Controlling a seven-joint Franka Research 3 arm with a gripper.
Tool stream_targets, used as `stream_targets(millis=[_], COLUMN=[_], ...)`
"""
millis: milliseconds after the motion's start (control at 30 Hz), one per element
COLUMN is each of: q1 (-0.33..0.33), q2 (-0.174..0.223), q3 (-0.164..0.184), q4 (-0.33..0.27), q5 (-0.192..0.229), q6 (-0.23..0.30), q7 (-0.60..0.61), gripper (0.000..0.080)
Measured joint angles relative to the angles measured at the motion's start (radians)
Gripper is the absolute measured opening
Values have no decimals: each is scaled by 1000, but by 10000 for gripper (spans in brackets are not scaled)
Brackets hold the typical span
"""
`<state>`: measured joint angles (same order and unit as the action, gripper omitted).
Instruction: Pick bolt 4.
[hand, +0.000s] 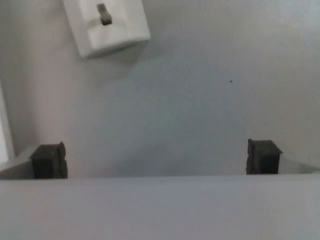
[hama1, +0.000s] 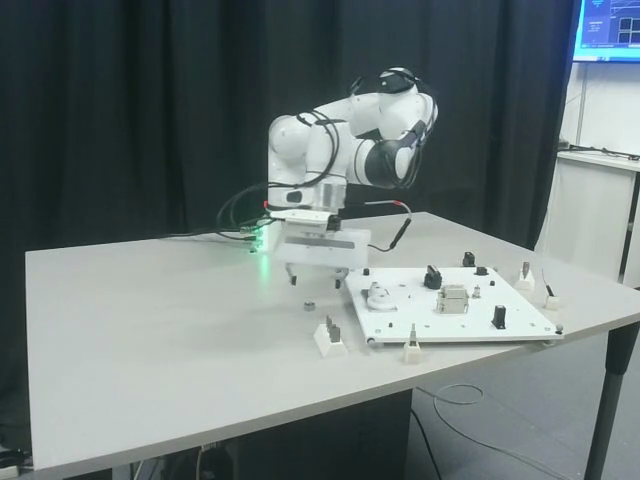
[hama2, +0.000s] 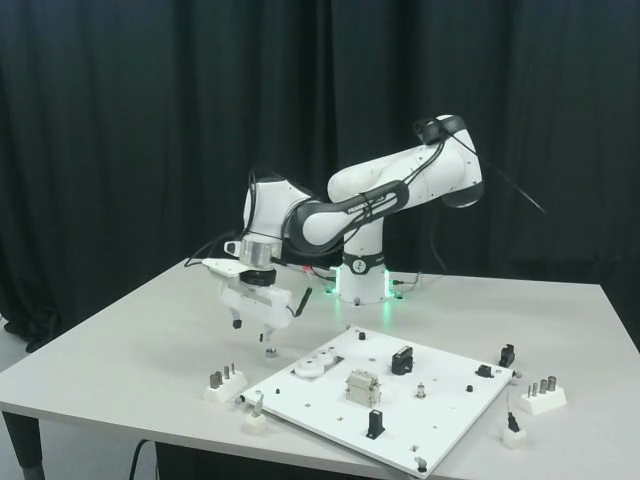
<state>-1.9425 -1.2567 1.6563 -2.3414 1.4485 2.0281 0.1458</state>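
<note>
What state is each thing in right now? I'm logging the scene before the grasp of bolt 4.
gripper: open, empty, hovering above the table, not touching anything.
white bolt holder: standing on the grey table, apart from the fingers.
bolt: upright in that holder, not yet grasped.
white assembly board: lying flat on the table, parts standing on it.
arm: reaching out low over the table.

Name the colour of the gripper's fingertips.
Black; the fingertips show best in the wrist view, over the grey table.

bolt holder (hama1: 329, 338) beside board (hama1: 455, 325), tool (hama1: 315, 277) above table (hama1: 150, 330)
</note>
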Motion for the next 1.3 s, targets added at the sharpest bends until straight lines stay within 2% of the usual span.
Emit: stream_targets(millis=[167, 567, 1100, 1300], q1=[-9, -41, -76, -79], q2=[-3, -24, -36, -39], q3=[1, 16, 46, 59], q4=[-15, -16, -16, -17], q5=[17, 17, 19, 19], q6=[-17, -73, -149, -156], q7=[-53, -114, -116, -110], gripper=[800, 800, 800, 800])
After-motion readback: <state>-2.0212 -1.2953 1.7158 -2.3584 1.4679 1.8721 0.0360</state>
